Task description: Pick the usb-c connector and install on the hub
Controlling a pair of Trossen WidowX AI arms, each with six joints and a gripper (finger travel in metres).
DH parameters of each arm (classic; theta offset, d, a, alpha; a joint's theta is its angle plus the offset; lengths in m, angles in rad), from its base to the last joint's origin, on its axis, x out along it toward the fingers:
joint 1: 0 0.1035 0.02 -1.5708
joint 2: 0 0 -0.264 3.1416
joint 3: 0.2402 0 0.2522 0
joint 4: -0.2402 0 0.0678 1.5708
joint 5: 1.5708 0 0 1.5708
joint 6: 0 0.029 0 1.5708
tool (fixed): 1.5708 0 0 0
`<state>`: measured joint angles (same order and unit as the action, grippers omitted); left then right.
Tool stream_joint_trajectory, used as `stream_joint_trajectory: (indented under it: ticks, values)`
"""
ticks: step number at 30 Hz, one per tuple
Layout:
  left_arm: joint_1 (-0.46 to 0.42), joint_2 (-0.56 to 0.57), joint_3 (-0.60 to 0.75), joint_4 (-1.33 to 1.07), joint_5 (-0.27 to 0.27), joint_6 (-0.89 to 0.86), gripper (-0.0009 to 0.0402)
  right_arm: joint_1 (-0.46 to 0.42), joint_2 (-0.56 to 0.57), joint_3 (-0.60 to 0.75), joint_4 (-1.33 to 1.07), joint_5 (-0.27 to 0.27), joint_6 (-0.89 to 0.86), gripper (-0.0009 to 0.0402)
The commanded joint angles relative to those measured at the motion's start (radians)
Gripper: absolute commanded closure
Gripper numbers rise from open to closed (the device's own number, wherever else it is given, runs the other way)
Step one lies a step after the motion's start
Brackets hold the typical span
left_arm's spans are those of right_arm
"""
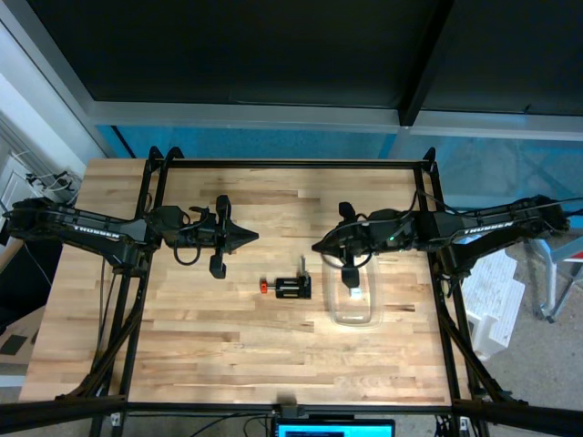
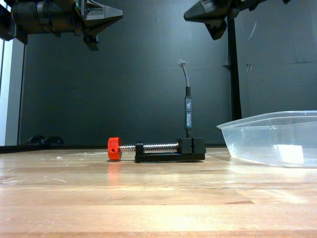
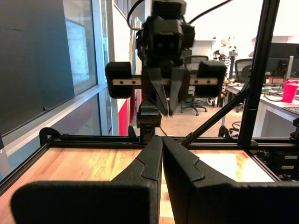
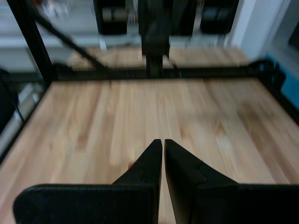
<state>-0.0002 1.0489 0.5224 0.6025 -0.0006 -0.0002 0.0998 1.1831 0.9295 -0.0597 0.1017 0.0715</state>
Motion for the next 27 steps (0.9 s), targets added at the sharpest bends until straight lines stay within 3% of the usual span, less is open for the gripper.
stream_joint_trajectory:
  ticks: [1, 9, 13, 16, 19, 27]
  values:
    - [0.0, 0.0, 0.0, 0.0, 0.0, 0.0, 0.0393, -0.019, -0.031, -0.059, 0.124, -0.016, -0.011, 0.0395]
    - [0.0, 0.0, 0.0, 0.0, 0.0, 0.0, 0.0393, -0.052, -0.097, -0.175, 0.33, -0.014, -0.011, 0.0394]
    - [0.0, 0.0, 0.0, 0.0, 0.0, 0.0, 0.0393, -0.052, -0.119, -0.201, 0.364, 0.037, -0.029, 0.0394]
    - [0.0, 0.0, 0.0, 0.0, 0.0, 0.0, 0.0393, -0.052, -0.13, -0.226, 0.403, 0.033, -0.037, 0.0394]
    - [0.0, 0.0, 0.0, 0.0, 0.0, 0.0, 0.0393, -0.052, -0.141, -0.251, 0.439, -0.016, -0.034, 0.0393]
    - [0.0, 0.0, 0.0, 0.0, 0.0, 0.0, 0.0393, -0.052, -0.151, -0.27, 0.443, -0.005, -0.032, 0.0393]
